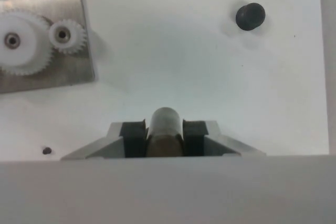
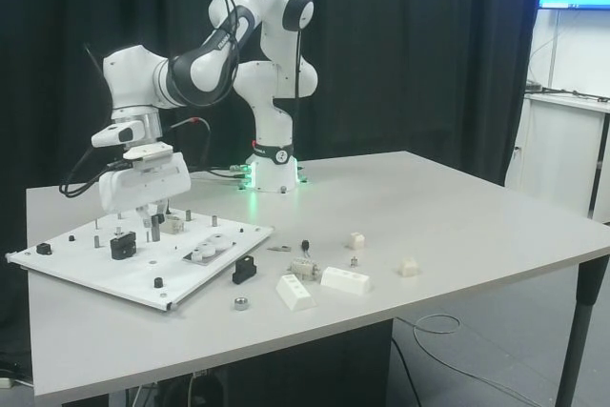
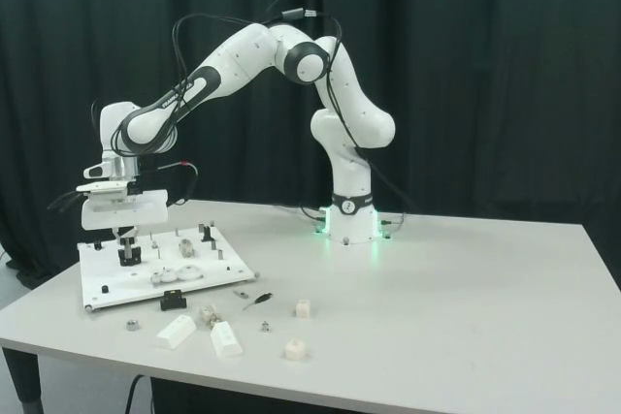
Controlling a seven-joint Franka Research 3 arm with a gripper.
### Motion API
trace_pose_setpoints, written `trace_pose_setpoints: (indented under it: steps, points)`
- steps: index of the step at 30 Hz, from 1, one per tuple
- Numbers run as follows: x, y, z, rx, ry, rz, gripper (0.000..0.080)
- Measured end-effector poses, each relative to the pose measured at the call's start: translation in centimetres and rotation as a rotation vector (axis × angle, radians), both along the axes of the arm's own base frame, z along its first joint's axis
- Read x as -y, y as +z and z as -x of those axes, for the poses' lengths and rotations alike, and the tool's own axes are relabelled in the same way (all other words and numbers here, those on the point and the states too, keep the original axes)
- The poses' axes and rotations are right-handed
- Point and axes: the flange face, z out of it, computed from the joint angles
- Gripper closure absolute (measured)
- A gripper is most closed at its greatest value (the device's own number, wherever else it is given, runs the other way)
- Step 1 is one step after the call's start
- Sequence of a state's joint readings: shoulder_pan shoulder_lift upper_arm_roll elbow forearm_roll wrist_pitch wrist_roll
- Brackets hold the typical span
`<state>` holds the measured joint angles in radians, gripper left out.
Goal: Place round peg 4.
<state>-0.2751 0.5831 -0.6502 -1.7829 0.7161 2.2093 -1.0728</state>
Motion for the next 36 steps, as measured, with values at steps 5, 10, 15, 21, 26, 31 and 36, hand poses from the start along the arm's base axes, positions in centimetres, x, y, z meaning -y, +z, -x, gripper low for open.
trace_pose_setpoints:
  steps: [5, 10, 15, 21, 26, 31, 36]
  points:
    - [-0.04, 0.00, -0.05, 0.000, 0.000, 0.000, 0.0657]
    - [-0.06, 0.00, -0.07, 0.000, -0.001, 0.000, 0.0657]
    - [-0.08, 0.01, -0.10, 0.000, -0.003, 0.000, 0.0657]
    - [-0.11, 0.02, -0.14, 0.000, -0.004, 0.000, 0.0657]
    - [-0.11, 0.04, -0.17, 0.000, -0.004, 0.001, 0.0657]
    - [-0.10, 0.08, -0.21, 0.001, -0.006, 0.002, 0.0657]
    - [-0.07, 0.15, -0.26, 0.002, -0.010, 0.004, 0.0657]
